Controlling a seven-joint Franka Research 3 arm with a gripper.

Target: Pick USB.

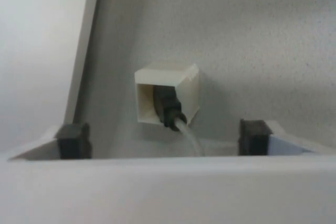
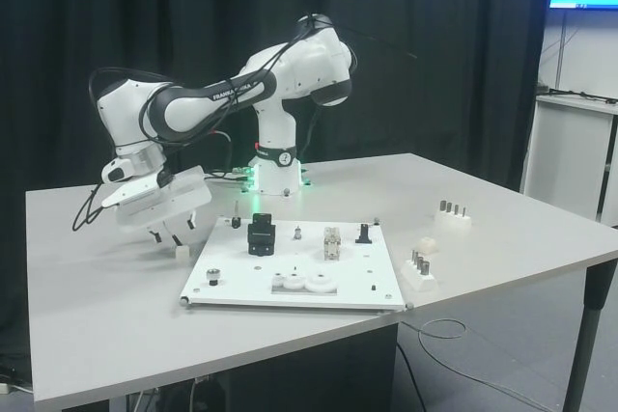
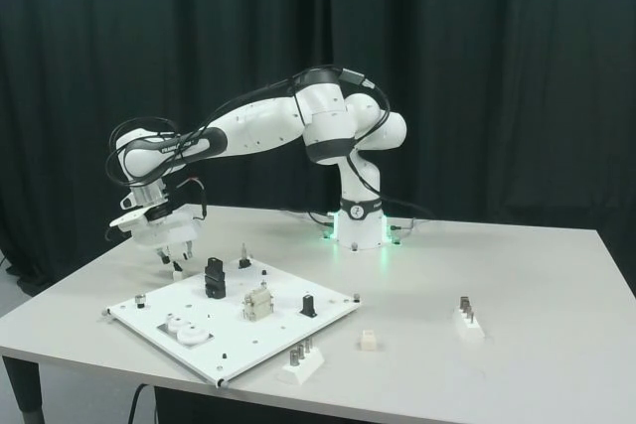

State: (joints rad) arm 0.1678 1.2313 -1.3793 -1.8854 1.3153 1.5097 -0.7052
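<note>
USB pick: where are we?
Done: the gripper is lined up above the USB, which sits in its white holder on the table, just off the board's edge. In hand: fingers open, one on each side, not touching the plug. Left: come down, close on the plug, lift it out; its cable trails toward the camera.

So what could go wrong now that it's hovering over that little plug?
The gripper is open above the USB plug, which sits inside a small white holder. The fingers might clamp the holder's walls instead of the plug. The holder looks loose on the grey table, so it may lift along with the plug. The white board lies close by, and a finger could bump its edge.
</note>
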